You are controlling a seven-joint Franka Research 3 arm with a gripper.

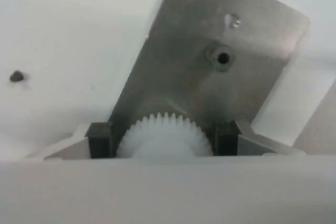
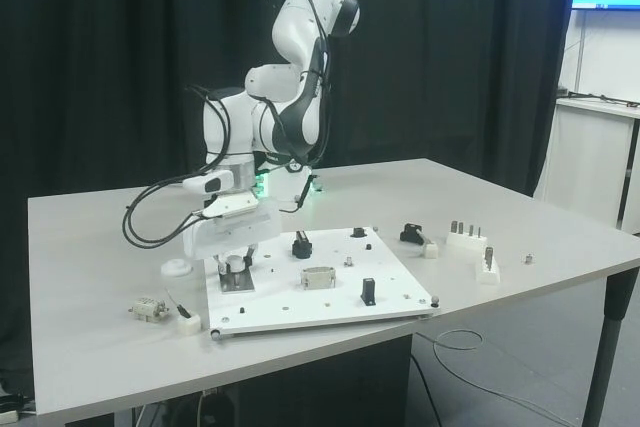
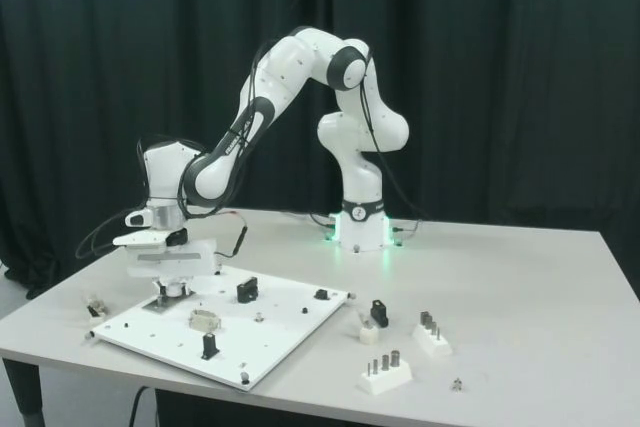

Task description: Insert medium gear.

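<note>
**White gear held in the claw above the metal plate**

White and toothed, the gear (image 1: 165, 136) sits between the two black fingertips (image 1: 99, 140) of the claw (image 1: 163, 141), which is closed on its opposite sides and open only as wide as the gear. Just under the claw lies a grey metal plate (image 1: 210, 61) with a small peg (image 1: 221, 57) a little ahead of the gear. The gear looks like light, stiff plastic, and its teeth give the pads some bite, though they could chip. I judge that the present hold across the toothed rim is right, because the middle hole stays free.
</note>
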